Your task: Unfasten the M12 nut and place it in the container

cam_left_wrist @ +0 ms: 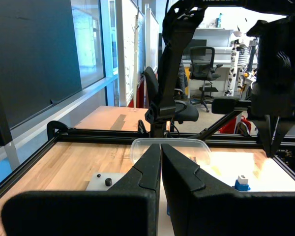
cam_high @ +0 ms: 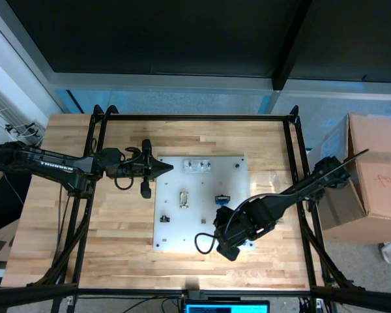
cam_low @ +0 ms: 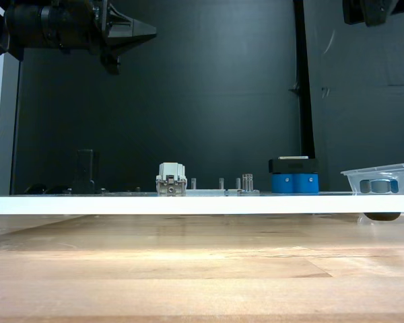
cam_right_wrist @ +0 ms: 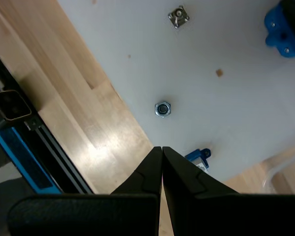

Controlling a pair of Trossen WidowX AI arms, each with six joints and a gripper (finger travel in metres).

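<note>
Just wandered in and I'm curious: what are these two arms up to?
Nothing is held yet. The right gripper, fingers shut, hangs above the small silver nut, which sits on its stud on the white board. The left gripper, also shut, hovers at the board's left edge.

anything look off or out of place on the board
Nothing stands out. The silver nut sits level on its stud. The right gripper hovers shut above it; the left gripper hangs shut over the left edge of the white board.
</note>
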